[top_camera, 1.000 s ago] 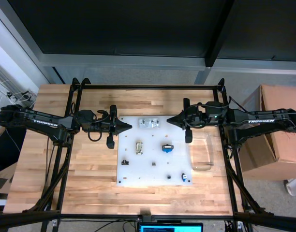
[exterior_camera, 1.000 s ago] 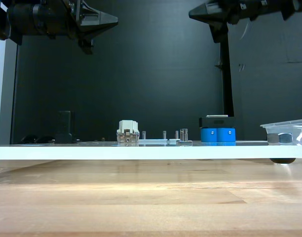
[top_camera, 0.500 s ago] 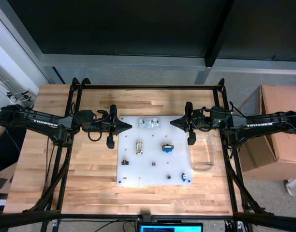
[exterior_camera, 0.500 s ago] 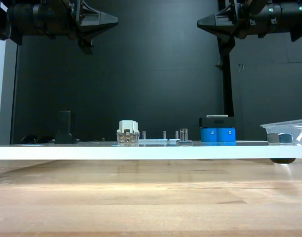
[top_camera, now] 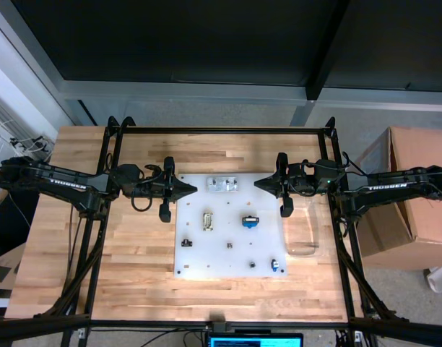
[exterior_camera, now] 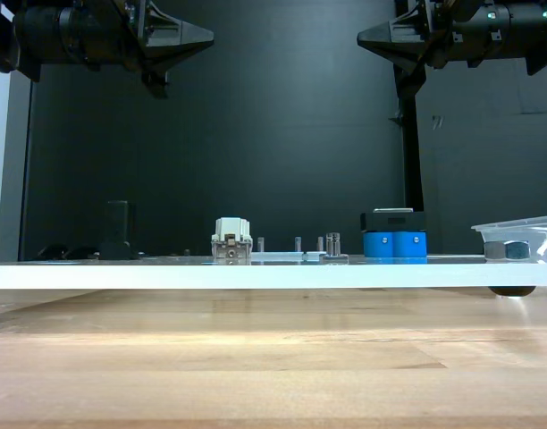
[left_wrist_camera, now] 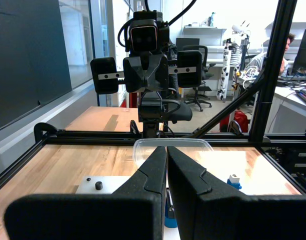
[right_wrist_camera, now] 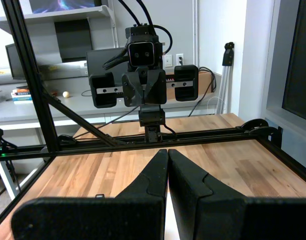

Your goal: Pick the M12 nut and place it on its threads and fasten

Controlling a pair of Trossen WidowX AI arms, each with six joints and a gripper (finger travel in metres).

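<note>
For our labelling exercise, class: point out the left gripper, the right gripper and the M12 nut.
left gripper (top_camera: 195, 189), high view, shut fingertips, over the board's (top_camera: 221, 264) left side.
right gripper (top_camera: 256, 184), high view, shut fingertips, over the board's right side.
M12 nut (exterior_camera: 504, 250), low view, hex side face, on its stud.

You cannot tell from the low view whether the small silver hexagonal nut (exterior_camera: 506, 249) sits on its short black ribbed stud or lies inside the clear plastic tray (exterior_camera: 533, 225) behind it. The stud itself is not to be made out there, and the tray's right end is cut off by the picture's edge. In the high view, the spot by the flat white board's (top_camera: 206, 264) near right edge is too small for you to separate nut from stud. The black left gripper (exterior_camera: 211, 37) and black right gripper (exterior_camera: 359, 39) hang high over the board's two sides, their arms cut off by the low view's edges. In each wrist view the pressed-together fingers run out of the picture at their bases
</note>
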